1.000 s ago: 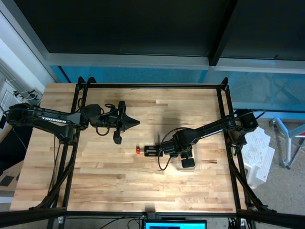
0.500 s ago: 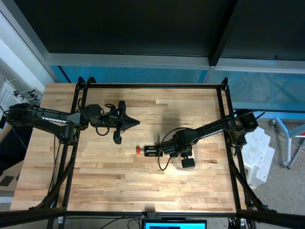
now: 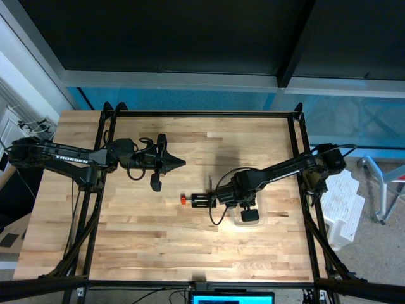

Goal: Pick the usb-c connector and install on the hub

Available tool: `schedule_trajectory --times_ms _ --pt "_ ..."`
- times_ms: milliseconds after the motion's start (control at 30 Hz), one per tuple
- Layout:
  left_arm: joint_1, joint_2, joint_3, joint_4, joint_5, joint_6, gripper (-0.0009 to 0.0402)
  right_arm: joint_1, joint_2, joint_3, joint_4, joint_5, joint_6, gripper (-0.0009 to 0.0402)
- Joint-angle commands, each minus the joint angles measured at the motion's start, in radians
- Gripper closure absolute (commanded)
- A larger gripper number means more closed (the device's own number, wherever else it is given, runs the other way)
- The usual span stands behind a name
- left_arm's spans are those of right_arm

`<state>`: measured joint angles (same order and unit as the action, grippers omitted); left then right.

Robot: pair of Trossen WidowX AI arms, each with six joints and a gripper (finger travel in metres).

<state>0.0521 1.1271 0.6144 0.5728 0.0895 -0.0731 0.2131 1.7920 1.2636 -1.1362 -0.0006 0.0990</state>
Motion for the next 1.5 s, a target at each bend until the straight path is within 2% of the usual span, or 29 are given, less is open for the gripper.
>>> schedule_trajectory --times_ms 33,433,500,800,1200,1367,1500 --pt "0.000 0.000 0.000 0.000 0.000 0.000 0.0393 0.000 -0.042 0.000 -0.009 0.008 0.001 0.0393" --pt "0.000 0.000 0.000 0.000 0.000 0.000 0.0393 -0.011 -0.235 -0.005 0.059 0.013 0.027 0.0393" --pt "0.000 0.000 0.000 0.000 0.000 0.000 0.0393 -0.013 -0.260 -0.007 0.072 0.035 0.028 0.0393" --pt "0.000 0.000 0.000 0.000 0.000 0.000 0.0393 -0.030 -0.327 -0.035 0.157 0.035 0.039 0.0393" --pt "0.000 0.000 0.000 0.001 0.000 0.000 0.0393 -0.037 -0.323 -0.038 0.208 0.036 0.056 0.0393" --pt "0.000 0.000 0.000 0.001 0.000 0.000 0.0393 -0.037 -0.270 -0.008 0.231 0.039 0.059 0.0393" --pt "0.000 0.000 0.000 0.000 0.000 0.000 0.0393 -0.039 -0.222 0.028 0.235 0.064 0.050 0.0393"
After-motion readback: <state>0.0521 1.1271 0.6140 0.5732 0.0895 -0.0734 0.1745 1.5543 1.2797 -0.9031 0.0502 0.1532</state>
